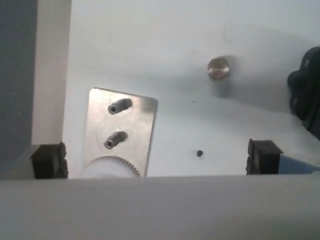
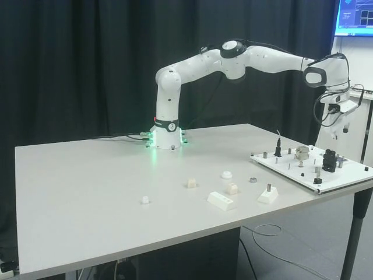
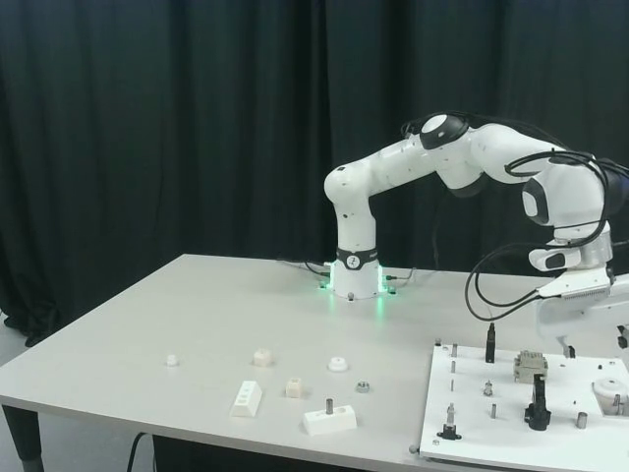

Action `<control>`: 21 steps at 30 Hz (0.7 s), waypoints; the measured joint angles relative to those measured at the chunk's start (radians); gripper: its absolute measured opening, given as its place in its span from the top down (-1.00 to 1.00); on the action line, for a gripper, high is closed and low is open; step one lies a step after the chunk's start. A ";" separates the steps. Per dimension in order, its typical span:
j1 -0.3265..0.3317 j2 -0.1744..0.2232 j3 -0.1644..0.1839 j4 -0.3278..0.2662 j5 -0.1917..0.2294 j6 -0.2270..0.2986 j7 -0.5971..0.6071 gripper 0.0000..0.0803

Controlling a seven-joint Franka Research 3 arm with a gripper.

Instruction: Pick round peg 3.

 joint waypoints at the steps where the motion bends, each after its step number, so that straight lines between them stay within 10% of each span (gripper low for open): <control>1: 0.000 0.000 -0.002 0.000 0.000 -0.002 -0.004 -0.99; 21: -0.003 0.014 -0.073 -0.018 -0.039 -0.079 -0.014 -0.99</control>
